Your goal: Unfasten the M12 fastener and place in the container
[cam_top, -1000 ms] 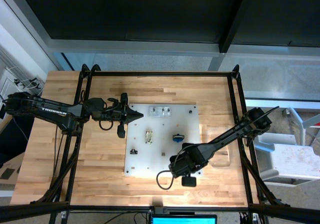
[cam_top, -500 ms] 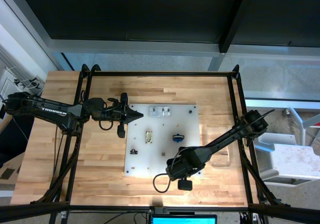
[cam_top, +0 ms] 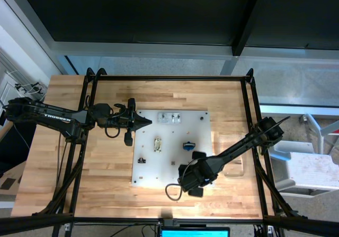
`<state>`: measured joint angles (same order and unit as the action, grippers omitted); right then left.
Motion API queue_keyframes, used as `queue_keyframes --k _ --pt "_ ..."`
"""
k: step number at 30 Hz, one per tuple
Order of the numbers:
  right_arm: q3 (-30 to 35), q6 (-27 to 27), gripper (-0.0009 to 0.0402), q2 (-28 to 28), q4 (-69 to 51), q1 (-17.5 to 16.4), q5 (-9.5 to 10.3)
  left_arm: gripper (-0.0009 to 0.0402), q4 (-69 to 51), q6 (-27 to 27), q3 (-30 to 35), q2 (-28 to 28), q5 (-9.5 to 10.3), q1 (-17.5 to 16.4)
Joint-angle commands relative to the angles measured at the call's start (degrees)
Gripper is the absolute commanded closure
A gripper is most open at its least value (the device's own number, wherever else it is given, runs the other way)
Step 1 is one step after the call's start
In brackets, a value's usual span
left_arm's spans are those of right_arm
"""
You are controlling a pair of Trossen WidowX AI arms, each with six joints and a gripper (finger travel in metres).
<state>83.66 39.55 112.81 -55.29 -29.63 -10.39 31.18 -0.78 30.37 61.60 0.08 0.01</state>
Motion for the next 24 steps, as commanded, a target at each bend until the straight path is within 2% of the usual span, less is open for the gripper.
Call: queue_keyframes --k 1,4,7,11,13,17,22,24 --pt "0.26 0.39 0.0393 -0.87 -1.31 0.02 -0.52 0.0393 0.0 0.02 0.0 0.0 -0.02 -0.02" --pt "0.26 0.55 0.0393 -1.38 -1.2 0.0 0.66 0.0393 0.02 0.02 0.0 0.0 -0.02 0.0" --pt "0.26 0.42 0.0393 -1.88 -0.55 0.04 4.85 0.0393 0.02 0.02 0.0 0.0 -0.02 0.0" --pt "0.26 0.26 0.0393 -2.29 1.95 0.02 11.58 0.0393 0.0 0.02 0.0 0.0 -0.02 0.0" --pt "0.26 0.28 0.0393 -2.36 3.82 0.0 13.6 0.0393 0.02 0.02 0.0 0.0 -0.02 0.0" --pt "0.24 0.22 0.0393 -2.36 5.88 -0.04 13.4 0.0393 0.0 0.02 0.0 0.0 -0.02 0.0" --pt "0.24 -0.02 0.0393 -0.76 6.08 -0.22 11.45 0.0393 0.0 0.02 0.0 0.0 -0.02 0.0" --pt "0.11 -0.22 0.0393 -0.44 6.34 -0.31 11.52 0.0393 0.0 0.02 0.0 0.0 -0.02 -0.02"
